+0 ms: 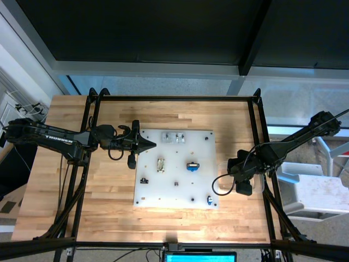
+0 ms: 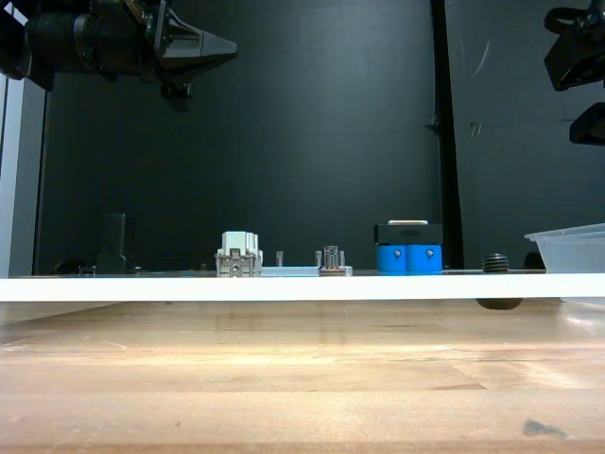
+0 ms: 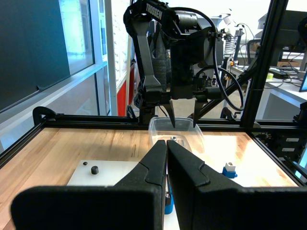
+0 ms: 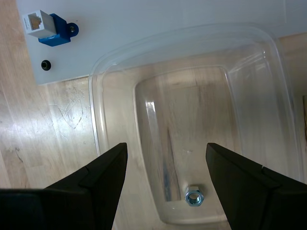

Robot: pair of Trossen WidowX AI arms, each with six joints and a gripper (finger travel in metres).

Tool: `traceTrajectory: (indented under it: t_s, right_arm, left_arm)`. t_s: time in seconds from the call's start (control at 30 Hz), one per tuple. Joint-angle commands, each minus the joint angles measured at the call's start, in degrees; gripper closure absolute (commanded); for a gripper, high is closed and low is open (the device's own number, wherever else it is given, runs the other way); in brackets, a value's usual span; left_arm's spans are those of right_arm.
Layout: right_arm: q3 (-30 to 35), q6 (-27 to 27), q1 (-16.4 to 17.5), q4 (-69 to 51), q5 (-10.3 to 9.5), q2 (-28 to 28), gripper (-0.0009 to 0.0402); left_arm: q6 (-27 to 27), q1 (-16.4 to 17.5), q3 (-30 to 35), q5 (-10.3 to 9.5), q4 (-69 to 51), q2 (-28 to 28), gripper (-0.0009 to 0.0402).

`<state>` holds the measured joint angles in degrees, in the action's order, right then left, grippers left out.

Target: Unfasten the M12 fastener and place in the container

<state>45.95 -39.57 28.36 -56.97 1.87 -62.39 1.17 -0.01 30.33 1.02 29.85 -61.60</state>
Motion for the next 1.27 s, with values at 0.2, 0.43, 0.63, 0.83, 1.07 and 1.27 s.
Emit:
traceTrajectory:
  t_s: [0.2, 0.43, 0.63, 0.83, 1.07, 1.27]
  right_arm:
    - [0.0, 0.0, 0.0, 0.8, 0.00, 0.0, 0.0164]
    - [0.0, 0.0, 0.0, 1.0, 0.00, 0.0, 0.0164]
    - [0.0, 0.0, 0.0, 1.2, 0.00, 0.0, 0.0164]
    - [0.0, 0.0, 0.0, 1.2, 0.00, 0.0, 0.0164]
    - [0.0, 0.0, 0.0, 1.2, 0.00, 0.0, 0.0164]
    - [0.0, 0.0, 0.0, 1.2, 0.00, 0.0, 0.0164]
  left_arm:
    - [0.0, 0.0, 0.0, 0.02, 0.0, 0.0, 0.0393]
    - [0.0, 0.0, 0.0, 0.02, 0.0, 0.0, 0.0393]
    - [0.0, 0.0, 0.0, 0.02, 0.0, 0.0, 0.0393]
    - [0.0, 0.0, 0.0, 0.02, 0.0, 0.0, 0.0393]
    - [0.0, 0.0, 0.0, 0.02, 0.0, 0.0, 0.0393]
    - [0.0, 0.0, 0.0, 0.02, 0.0, 0.0, 0.0393]
